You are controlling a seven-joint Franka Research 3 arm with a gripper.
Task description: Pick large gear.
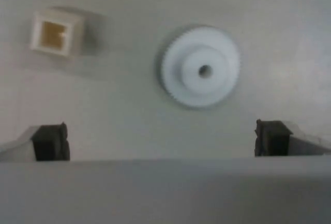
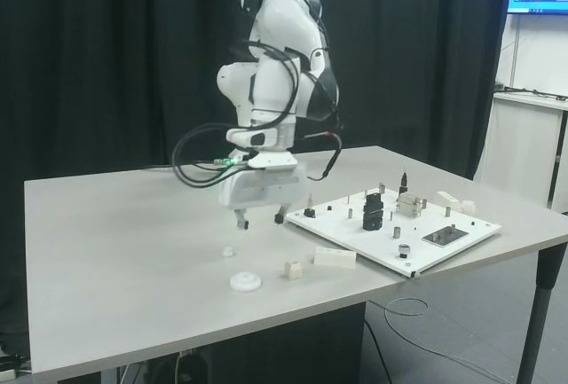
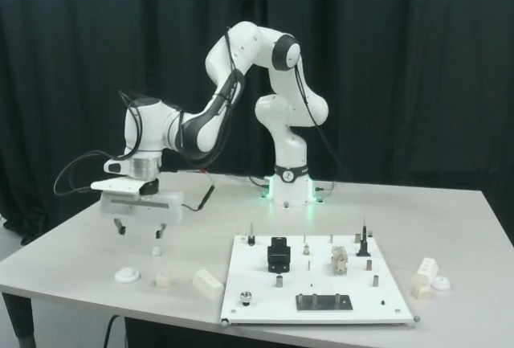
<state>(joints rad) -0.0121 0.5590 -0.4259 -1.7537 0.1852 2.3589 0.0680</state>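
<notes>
Large gear [image 1: 200,66] on table, below open end effector [image 1: 160,140]

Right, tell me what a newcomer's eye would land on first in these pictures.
First the white arm, bent over the grey table with its hand hanging open above the surface, holding nothing. Next the large gear, lying flat near the table's front edge, just ahead of the hand, beside a small hollow block. Then the white board studded with small parts.
</notes>
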